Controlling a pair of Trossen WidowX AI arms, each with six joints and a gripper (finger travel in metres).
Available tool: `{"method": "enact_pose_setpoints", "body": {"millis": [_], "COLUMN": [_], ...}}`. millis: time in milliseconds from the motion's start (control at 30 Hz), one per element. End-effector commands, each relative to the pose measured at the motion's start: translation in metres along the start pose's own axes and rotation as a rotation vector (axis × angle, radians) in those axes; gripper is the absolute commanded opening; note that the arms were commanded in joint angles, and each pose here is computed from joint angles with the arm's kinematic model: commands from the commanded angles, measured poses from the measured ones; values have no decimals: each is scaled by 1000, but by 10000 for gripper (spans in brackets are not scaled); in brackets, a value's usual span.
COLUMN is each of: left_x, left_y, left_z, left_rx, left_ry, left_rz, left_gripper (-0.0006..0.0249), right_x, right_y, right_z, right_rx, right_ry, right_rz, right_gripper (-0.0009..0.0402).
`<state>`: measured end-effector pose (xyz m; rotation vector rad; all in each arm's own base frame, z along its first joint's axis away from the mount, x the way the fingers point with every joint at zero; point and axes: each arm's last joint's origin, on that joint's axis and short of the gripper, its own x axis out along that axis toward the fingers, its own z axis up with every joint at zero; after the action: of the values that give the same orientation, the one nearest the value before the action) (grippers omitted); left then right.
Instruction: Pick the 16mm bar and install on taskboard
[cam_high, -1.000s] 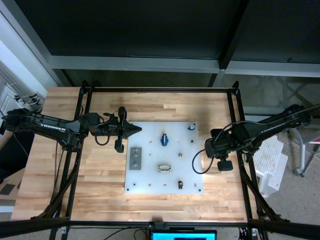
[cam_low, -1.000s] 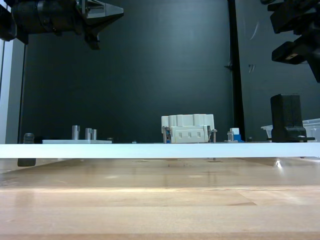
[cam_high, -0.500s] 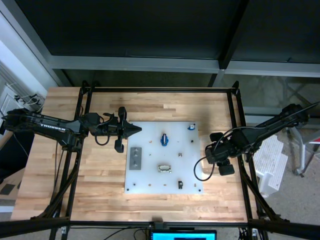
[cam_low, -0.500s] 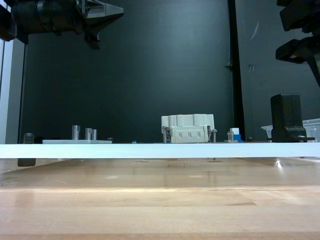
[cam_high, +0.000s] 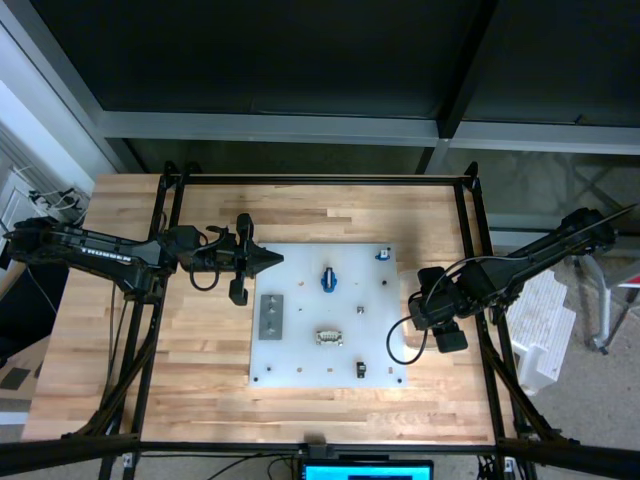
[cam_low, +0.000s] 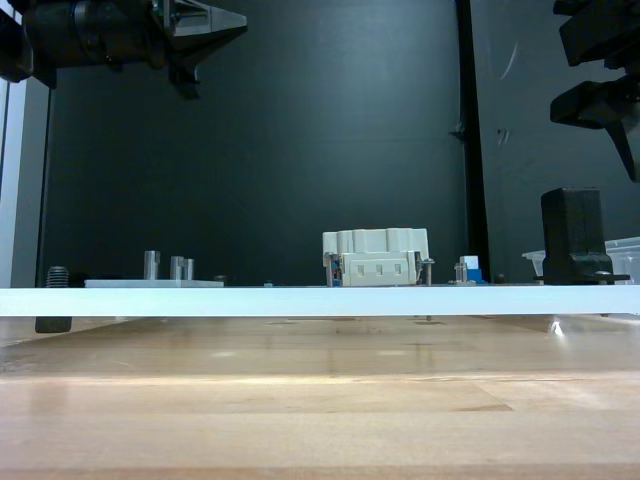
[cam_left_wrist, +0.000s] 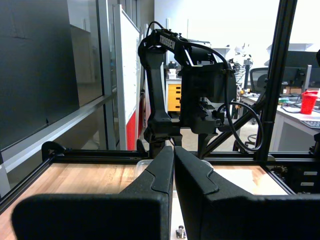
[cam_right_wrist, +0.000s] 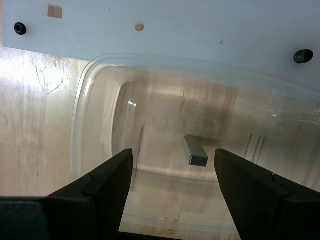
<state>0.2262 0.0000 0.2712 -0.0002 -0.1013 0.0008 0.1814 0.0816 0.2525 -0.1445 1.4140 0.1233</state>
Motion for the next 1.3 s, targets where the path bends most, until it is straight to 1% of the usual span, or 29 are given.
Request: {"method": "enact_pose_setpoints", "body": {"millis": [33,1300], "left_x": [0,0], "left_y": [0,0], "left_z": [0,0], "left_rx": [0,0], "left_ry": [0,0], "left_rz": [0,0], "left_gripper": [0,0], "right_x": [0,1], "right_y": [0,1], "right_z": [0,-1], "right_rx": [-1,10], "right_ry": [-1,-1], "right_rz": [0,6], "right_gripper": [228,228]}}
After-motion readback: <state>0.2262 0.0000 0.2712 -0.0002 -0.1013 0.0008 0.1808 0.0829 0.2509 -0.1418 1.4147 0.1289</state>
